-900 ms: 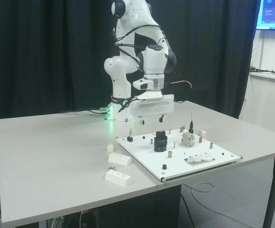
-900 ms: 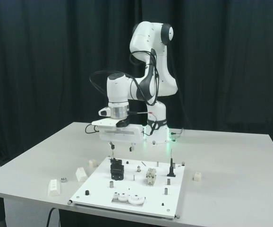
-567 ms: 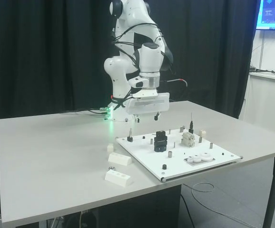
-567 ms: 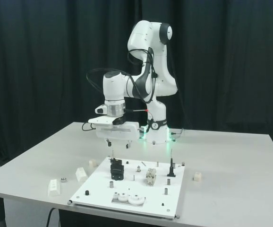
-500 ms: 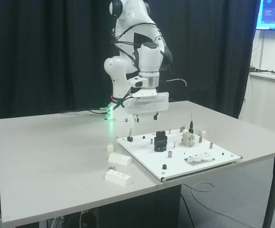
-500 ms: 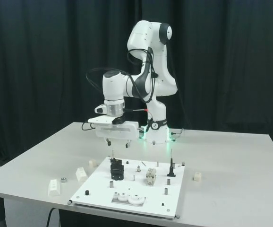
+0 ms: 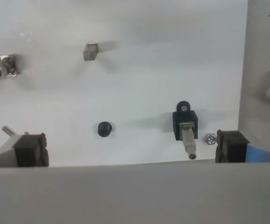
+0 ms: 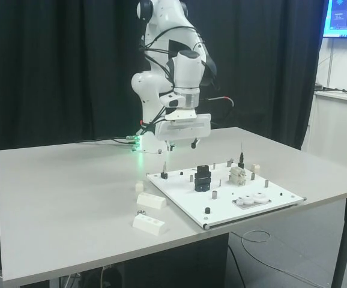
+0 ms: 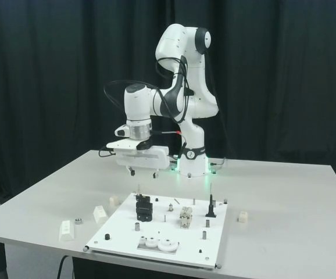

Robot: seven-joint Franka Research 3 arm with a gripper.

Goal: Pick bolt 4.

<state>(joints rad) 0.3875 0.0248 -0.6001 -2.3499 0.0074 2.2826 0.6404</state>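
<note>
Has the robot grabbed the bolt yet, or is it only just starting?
Nothing looks done yet. The pincer is open and empty, hanging high above the white board. In hand: it is lined up near the board's corner, where the wrist view shows a bolt standing in a black holder. I cannot tell if that is bolt 4. Left: go down, close on the bolt and lift it out.
</note>
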